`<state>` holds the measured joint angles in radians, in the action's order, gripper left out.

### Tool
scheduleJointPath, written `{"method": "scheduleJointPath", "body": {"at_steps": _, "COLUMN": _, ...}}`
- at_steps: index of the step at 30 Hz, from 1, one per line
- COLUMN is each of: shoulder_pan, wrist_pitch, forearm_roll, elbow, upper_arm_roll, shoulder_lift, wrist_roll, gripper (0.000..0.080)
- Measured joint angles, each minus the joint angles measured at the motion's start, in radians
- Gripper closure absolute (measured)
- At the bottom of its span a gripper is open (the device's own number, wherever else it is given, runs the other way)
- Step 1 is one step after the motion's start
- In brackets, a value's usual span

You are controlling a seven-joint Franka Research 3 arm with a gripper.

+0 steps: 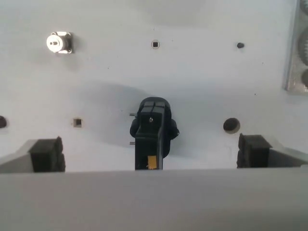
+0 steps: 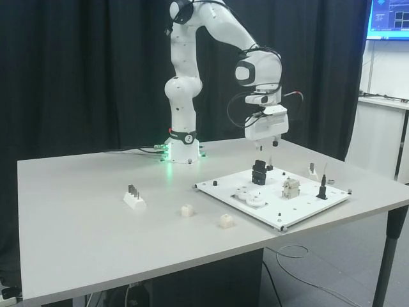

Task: Pick square peg 4.

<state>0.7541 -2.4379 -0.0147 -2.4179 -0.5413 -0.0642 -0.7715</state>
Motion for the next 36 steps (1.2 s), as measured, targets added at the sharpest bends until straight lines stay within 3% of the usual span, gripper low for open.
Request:
{"method": "scheduleJointPath", "body": {"at_steps": 19, "shoulder_pan": -0.014, "wrist_pitch": 0.013, "forearm_roll": -0.022, "elbow": 0.031, "upper_arm_roll": 0.0, "shoulder_lift": -0.005, "wrist_roll": -0.003, "gripper": 0.0003}}
{"method": "scheduleJointPath", "body": {"at_steps": 36, "shoulder_pan": -0.107, "wrist_pitch": 0.046, "forearm_roll": -0.125, "elbow": 0.081, "upper_arm_roll": -0.001, "shoulder_lift": -0.005, "wrist_roll": 0.008, "gripper": 0.0003}}
